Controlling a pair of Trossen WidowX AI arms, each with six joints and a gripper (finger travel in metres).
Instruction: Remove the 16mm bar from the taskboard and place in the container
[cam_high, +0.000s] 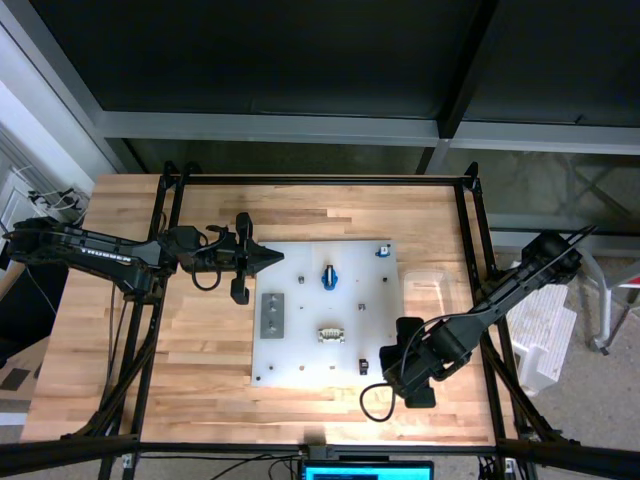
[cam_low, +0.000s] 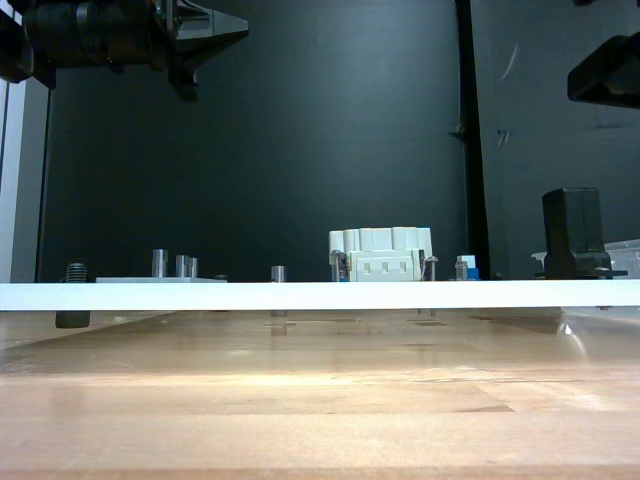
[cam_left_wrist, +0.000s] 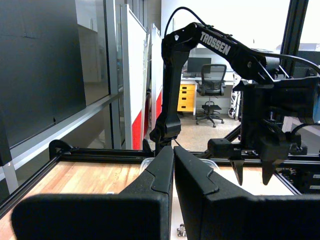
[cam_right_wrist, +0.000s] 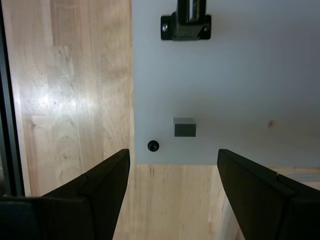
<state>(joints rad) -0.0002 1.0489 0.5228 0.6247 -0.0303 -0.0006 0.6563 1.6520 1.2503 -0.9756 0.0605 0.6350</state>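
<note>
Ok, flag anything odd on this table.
Nothing stands out. The board lies flat, tub sits beside it. Left pincer, shut, hovers by the board's far left corner; right pincer, open, over its near right corner.

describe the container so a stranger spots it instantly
Find the white taskboard mid-table: left pincer shut above its far left edge, right pincer open over its near right corner. The container sits just past the board's right edge, the only see-through thing: a clear tub with rounded corners.

**Black Grippers, White Board, Pale Wood**

Beneath the black right gripper (cam_right_wrist: 172, 152), the taskboard (cam_high: 300, 300) is plain white, carrying a grey block (cam_high: 272, 313) and a blue knob (cam_high: 329, 277). The black left gripper (cam_high: 275, 257) hangs above its left edge. The table (cam_high: 200, 350) shows pale, streaked wood grain.
</note>
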